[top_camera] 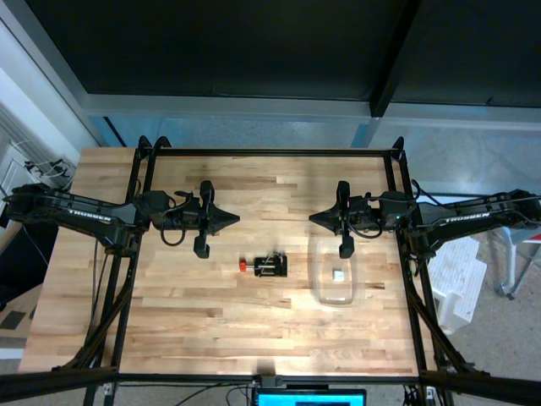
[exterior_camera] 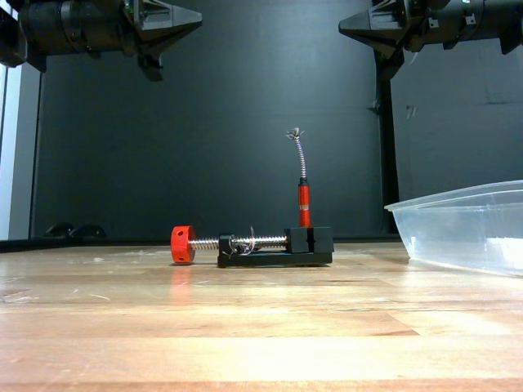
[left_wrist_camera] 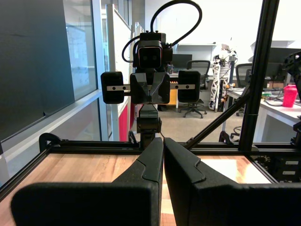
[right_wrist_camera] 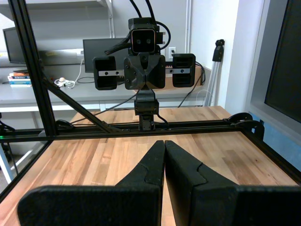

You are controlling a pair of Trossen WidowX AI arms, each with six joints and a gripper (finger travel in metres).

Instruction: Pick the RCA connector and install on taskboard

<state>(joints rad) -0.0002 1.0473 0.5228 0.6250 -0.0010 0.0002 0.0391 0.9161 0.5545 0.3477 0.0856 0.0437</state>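
The taskboard (top_camera: 270, 267), a small black block with a red knob (exterior_camera: 182, 244) on a threaded rod, sits mid-table; in the low view the taskboard (exterior_camera: 278, 245) carries a thin upright stem with a red sleeve (exterior_camera: 303, 196) and a coiled silvery wire. I cannot make out the RCA connector as a separate piece in any view. My left gripper (top_camera: 235, 220) hovers high above the table, left of and behind the board, fingers shut and empty (left_wrist_camera: 163, 140). Facing it from the right at the same height, my right gripper (top_camera: 313, 218) is also shut and empty (right_wrist_camera: 164, 142).
A clear plastic tray (top_camera: 322, 288) lies right of the board, below the right gripper, with a small white square piece (top_camera: 338, 275) inside. A black metal frame (top_camera: 270, 153) runs around the table's back and sides.
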